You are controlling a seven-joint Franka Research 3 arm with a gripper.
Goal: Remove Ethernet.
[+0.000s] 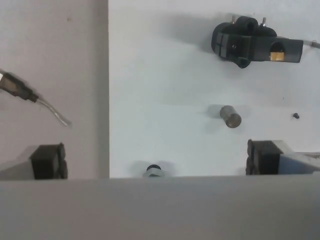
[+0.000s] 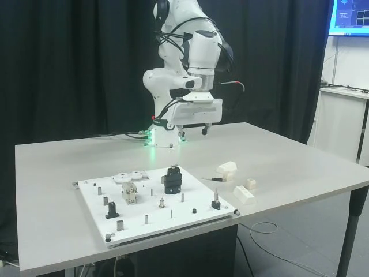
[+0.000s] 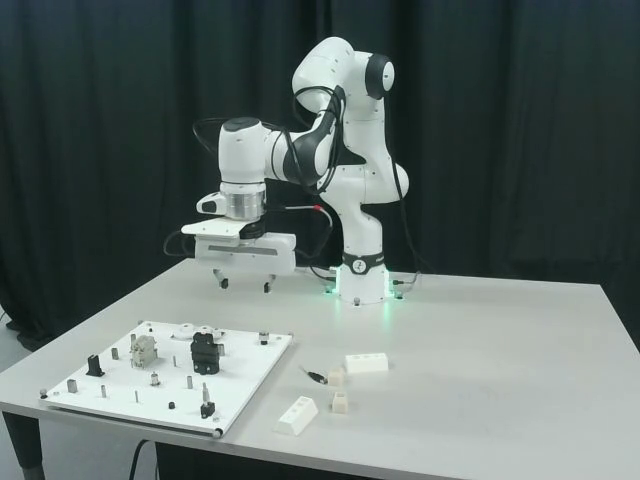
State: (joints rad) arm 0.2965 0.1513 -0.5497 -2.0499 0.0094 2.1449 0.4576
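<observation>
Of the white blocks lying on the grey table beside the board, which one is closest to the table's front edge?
The long white block lying slantwise just off the board's corner; the others lie farther back.

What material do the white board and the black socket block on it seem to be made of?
The white board looks like matte painted sheet or plastic, flat with an even, dull surface. The black socket block looks like moulded or printed plastic, with rounded dull edges; I cannot tell which.

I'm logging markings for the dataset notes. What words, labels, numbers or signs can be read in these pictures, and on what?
None can be read.
Screen at the edge of the first room view: it shows lines of text, too small to read.
Arm, gripper, white board, black socket and the white blocks on the table: no lettering visible.
</observation>
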